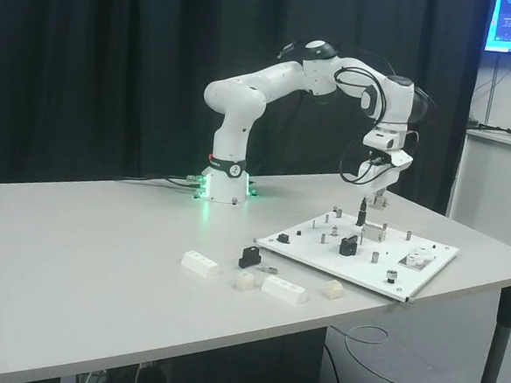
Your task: Place waterproof.
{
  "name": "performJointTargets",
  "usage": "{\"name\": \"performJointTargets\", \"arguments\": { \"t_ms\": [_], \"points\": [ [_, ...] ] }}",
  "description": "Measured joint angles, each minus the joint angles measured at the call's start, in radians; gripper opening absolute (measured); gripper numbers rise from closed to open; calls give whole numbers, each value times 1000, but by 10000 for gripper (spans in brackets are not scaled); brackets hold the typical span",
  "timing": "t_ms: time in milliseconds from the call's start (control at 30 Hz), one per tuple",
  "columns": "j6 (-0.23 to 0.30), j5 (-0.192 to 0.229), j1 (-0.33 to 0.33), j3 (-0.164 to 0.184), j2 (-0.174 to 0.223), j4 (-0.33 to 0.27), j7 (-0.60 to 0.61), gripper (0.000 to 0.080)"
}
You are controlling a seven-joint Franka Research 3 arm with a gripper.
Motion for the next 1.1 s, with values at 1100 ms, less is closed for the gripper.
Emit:
{"name": "performJointTargets", "arguments": {
  "t_ms": [1100],
  "points": [
    [3, 87, 82, 10, 0, 39, 100, 311]
  ]
}}
